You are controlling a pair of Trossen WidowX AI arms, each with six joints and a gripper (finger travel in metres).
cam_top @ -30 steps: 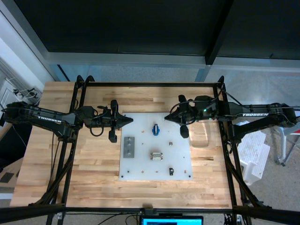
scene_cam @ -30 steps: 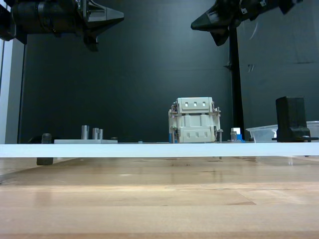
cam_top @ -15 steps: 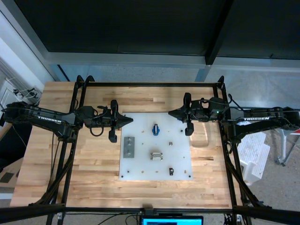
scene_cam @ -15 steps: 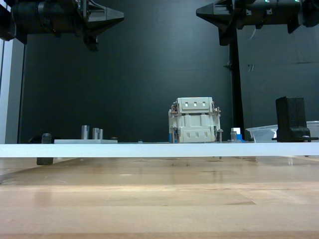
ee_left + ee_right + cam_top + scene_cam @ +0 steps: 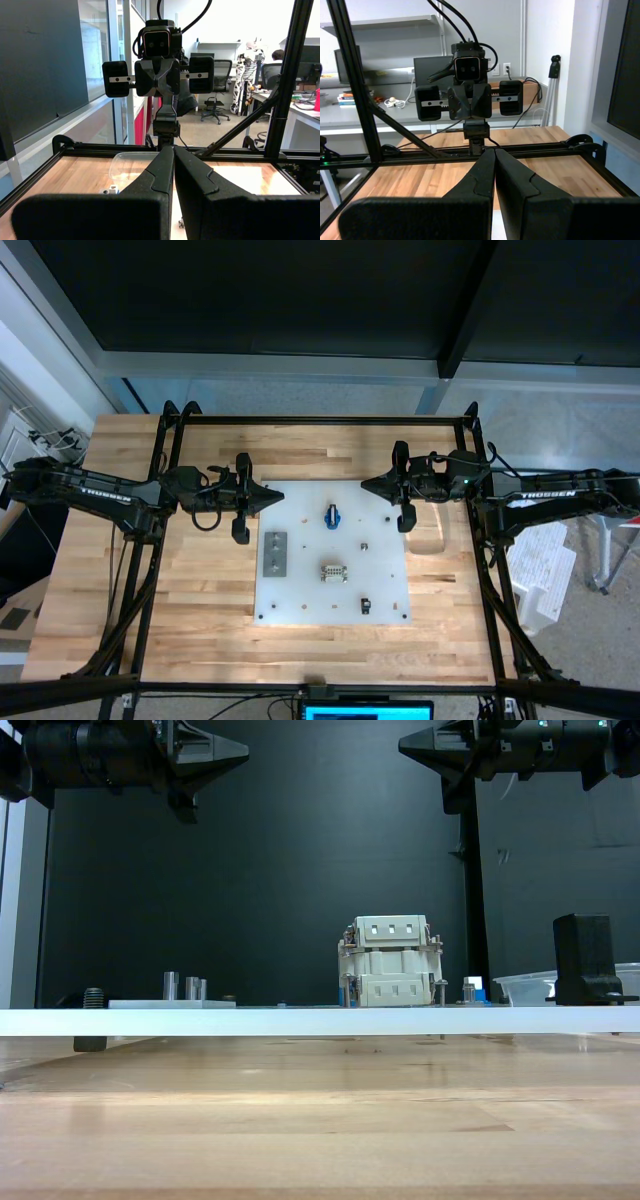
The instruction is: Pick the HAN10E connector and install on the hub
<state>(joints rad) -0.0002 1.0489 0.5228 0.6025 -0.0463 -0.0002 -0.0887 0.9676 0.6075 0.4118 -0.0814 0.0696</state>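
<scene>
Left claw (image 5: 279, 496) hangs high over the far-left corner of the white board (image 5: 300, 595). Its two fingers are pressed flat together with nothing between them, as its own wrist camera shows plainly. The right claw (image 5: 364, 485) hangs at much the same height toward the far-right side of the board and is likewise clenched on nothing. The two tips point at each other across an open gap above the board's far strip. In the low view both sit near the top, with free air between them and everything standing on the board.

The HAN10E connector (image 5: 334, 573) stands upright near the middle of the board, well apart from both claws and touched by neither. Seen level, it shows as two stacked beige tiers with small screws at the corners.

A grey block (image 5: 274, 554) with short pegs lies to the connector's left, close to the board's left edge. A blue part (image 5: 333, 516) stands beyond the connector toward the far edge, below the gap between the two tips. A small black part (image 5: 366, 605) stands nearer the board's near edge, to the right. None of these touches the connector, and bare board shows on all its sides.

A clear tray (image 5: 428, 530) lies on the tabletop (image 5: 180, 620) just off the board's right edge, under the right arm. A black frame (image 5: 320, 421) runs along the tabletop's far edge and down both sides.
</scene>
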